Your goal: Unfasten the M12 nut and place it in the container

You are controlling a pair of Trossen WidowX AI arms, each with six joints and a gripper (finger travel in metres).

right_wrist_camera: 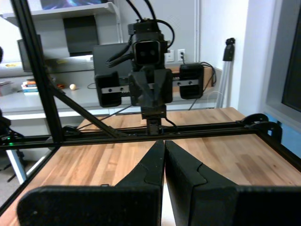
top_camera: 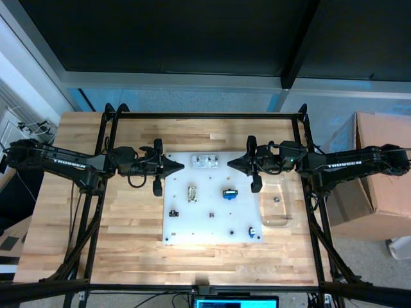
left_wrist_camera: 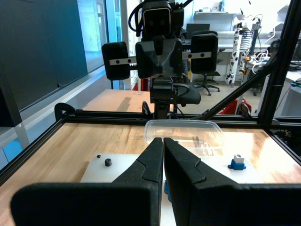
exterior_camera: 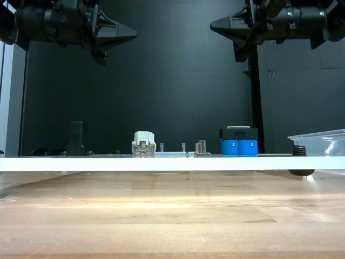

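A small silver nut [top_camera: 277,199] lies free inside the clear container [top_camera: 285,217], right of the white board [top_camera: 192,221]. The black stud [exterior_camera: 299,150] stands bare with its ribs showing, also seen as stud [top_camera: 252,229] and stud [left_wrist_camera: 108,162]. My right gripper [top_camera: 230,162] hangs high over the board's far right part, shut with nothing between its fingers [right_wrist_camera: 155,165]. Opposite it, my left gripper [top_camera: 182,167] hangs high over the far left part, also shut and holding nothing. Both sit well above the board, as right gripper [exterior_camera: 212,24] and left gripper [exterior_camera: 135,33].
The board carries a blue connector [top_camera: 229,193], a white connector [top_camera: 192,194], a silver post [top_camera: 210,215] and a clear block [top_camera: 207,161] at the far edge. A black frame [top_camera: 205,116] rings the table. A cardboard box [top_camera: 379,173] stands off the right side.
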